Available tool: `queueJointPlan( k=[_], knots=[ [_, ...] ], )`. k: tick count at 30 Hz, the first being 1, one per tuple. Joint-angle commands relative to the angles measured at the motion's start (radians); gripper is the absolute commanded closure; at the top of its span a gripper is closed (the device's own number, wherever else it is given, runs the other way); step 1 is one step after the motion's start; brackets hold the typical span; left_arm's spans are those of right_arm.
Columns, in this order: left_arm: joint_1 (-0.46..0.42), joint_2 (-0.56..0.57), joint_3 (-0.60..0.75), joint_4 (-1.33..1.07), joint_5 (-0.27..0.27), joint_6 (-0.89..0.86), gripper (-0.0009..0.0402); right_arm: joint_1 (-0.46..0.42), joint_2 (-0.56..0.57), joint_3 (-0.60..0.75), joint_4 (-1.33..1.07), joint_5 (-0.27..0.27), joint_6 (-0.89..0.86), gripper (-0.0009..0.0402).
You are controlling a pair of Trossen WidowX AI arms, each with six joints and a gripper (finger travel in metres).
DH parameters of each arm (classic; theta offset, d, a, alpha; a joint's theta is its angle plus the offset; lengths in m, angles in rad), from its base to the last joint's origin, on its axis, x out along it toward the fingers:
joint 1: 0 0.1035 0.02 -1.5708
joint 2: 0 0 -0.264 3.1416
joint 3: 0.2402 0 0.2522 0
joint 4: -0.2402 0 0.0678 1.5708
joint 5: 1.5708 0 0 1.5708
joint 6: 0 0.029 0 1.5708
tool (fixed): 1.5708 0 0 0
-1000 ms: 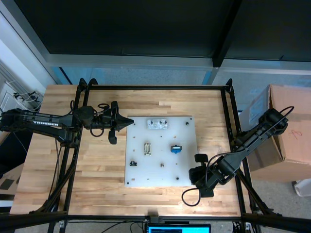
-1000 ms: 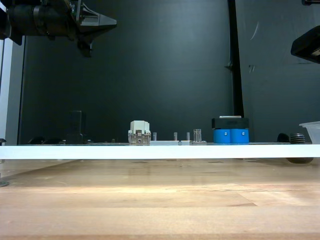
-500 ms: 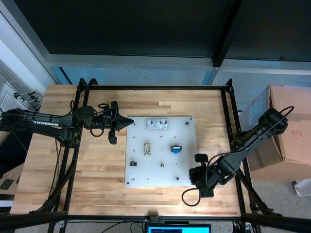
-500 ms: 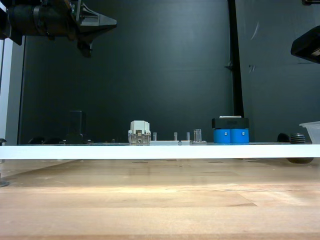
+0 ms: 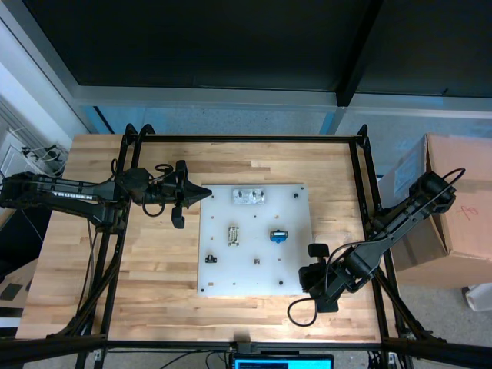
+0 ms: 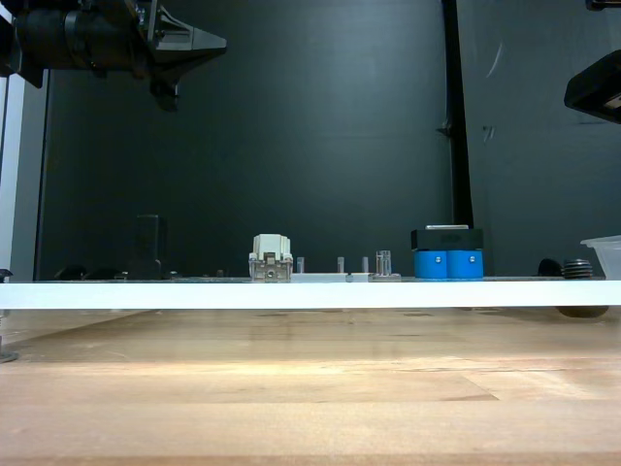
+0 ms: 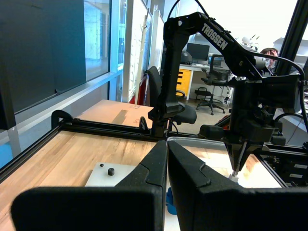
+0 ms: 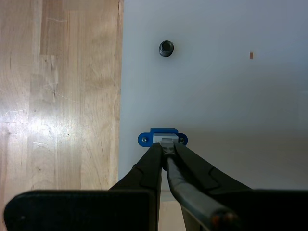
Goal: Pick the RJ45 connector and install on the taskboard
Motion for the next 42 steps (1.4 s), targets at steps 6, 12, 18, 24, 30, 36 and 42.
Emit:
queueJointPlan(
  k=[6, 12, 18, 24, 30, 36, 42],
  knots=[
    [0.0, 0.0, 0.0, 0.0, 0.0, 0.0, 0.0393, 0.002, 0.0, 0.0, 0.003, 0.0, 0.0, 0.0393],
    [0.0, 0.0, 0.0, 0.0, 0.0, 0.0, 0.0393, 0.002, 0.0, 0.0, 0.003, 0.0, 0.0, 0.0393],
    [0.0, 0.0, 0.0, 0.0, 0.0, 0.0, 0.0393, 0.004, 0.0, 0.0, 0.003, 0.001, 0.0, 0.0393],
    [0.0, 0.0, 0.0, 0.0, 0.0, 0.0, 0.0393, 0.004, 0.0, 0.0, 0.004, 0.001, 0.0, 0.0393],
    [0.0, 0.0, 0.0, 0.0, 0.0, 0.0, 0.0393, 0.005, 0.0, 0.0, 0.005, 0.001, 0.0, 0.0393],
    [0.0, 0.0, 0.0, 0.0, 0.0, 0.0, 0.0393, 0.006, 0.0, 0.0, 0.006, 0.001, 0.003, 0.0393],
    [0.0, 0.0, 0.0, 0.0, 0.0, 0.0, 0.0393, 0.006, 0.018, -0.014, 0.021, 0.001, 0.023, 0.0393]
  ],
)
